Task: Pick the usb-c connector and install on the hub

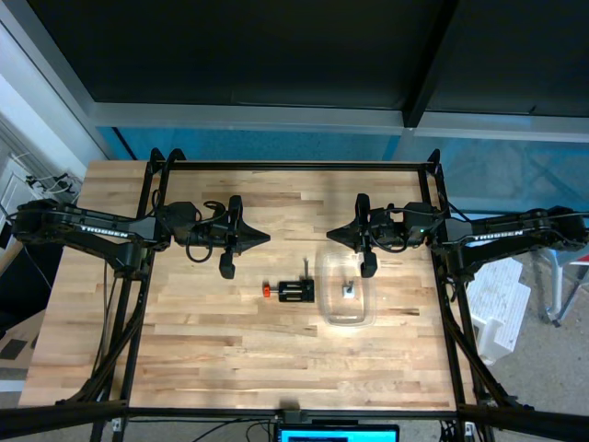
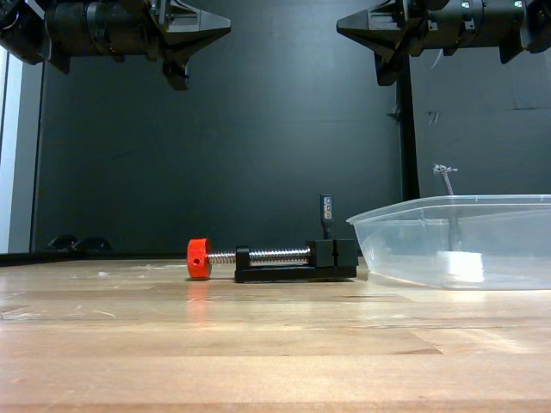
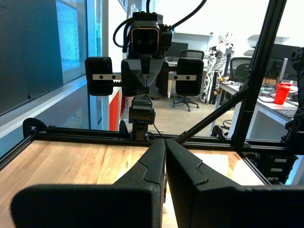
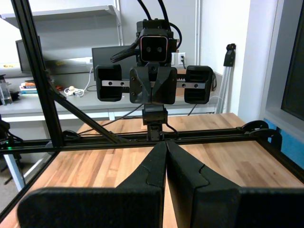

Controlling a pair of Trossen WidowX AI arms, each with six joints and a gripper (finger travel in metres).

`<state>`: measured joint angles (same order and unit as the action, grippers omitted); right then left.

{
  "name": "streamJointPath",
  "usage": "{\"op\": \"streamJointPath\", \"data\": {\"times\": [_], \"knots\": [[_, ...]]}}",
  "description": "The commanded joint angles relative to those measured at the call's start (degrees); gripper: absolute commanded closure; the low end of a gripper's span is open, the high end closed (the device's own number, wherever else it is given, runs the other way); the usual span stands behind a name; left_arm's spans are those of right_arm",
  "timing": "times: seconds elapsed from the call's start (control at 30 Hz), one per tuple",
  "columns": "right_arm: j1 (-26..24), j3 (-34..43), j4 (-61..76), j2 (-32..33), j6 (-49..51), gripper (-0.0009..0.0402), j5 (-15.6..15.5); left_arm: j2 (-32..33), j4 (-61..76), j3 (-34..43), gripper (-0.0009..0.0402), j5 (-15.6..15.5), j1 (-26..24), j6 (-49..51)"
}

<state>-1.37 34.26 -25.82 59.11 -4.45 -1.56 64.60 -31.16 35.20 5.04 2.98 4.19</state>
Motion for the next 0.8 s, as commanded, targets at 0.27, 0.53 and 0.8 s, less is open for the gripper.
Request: {"op": "streamJointPath", "data": {"times": [0.27,0.53,0.8], "knots": [[0.1,4.0,14.9,0.0,-1.0,0.0393,-0.1,0.0,0.0,0.0,0.0393,0.0,0.0,0.0],[1.4,10.6,36.1,0.3,-1.4,0.0393,-0.1,0.0,0.0,0.0,0.0393,0.0,0.0,0.0],[3.3,15.7,54.0,0.3,-1.6,0.0393,0.0,0.0,0.0,0.0,0.0393,0.0,0.0,0.0]]}}
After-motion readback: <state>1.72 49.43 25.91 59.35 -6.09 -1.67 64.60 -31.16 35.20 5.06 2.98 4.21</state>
